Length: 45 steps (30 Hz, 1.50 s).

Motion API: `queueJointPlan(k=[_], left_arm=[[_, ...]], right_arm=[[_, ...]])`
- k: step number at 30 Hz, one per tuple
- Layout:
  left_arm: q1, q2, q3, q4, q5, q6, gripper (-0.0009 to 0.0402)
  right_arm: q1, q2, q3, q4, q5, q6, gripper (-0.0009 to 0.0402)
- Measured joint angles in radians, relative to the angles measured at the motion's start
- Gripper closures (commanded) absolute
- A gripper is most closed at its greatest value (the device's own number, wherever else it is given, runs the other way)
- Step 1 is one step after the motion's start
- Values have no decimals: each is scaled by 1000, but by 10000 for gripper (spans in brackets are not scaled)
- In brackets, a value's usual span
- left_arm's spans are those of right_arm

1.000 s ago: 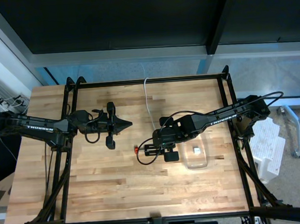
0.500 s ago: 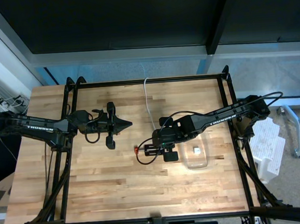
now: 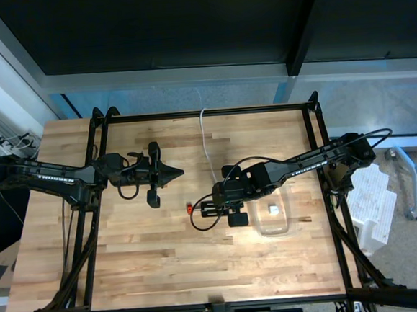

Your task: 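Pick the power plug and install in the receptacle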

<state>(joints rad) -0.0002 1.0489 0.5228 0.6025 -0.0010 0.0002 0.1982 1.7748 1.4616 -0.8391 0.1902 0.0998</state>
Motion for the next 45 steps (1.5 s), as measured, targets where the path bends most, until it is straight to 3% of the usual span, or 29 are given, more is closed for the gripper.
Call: queueJointPlan(k=[45], left_arm=[[0,0,0,0,0,0,393]], right_arm=[[-2,-8,-198,214,-7,28,393]])
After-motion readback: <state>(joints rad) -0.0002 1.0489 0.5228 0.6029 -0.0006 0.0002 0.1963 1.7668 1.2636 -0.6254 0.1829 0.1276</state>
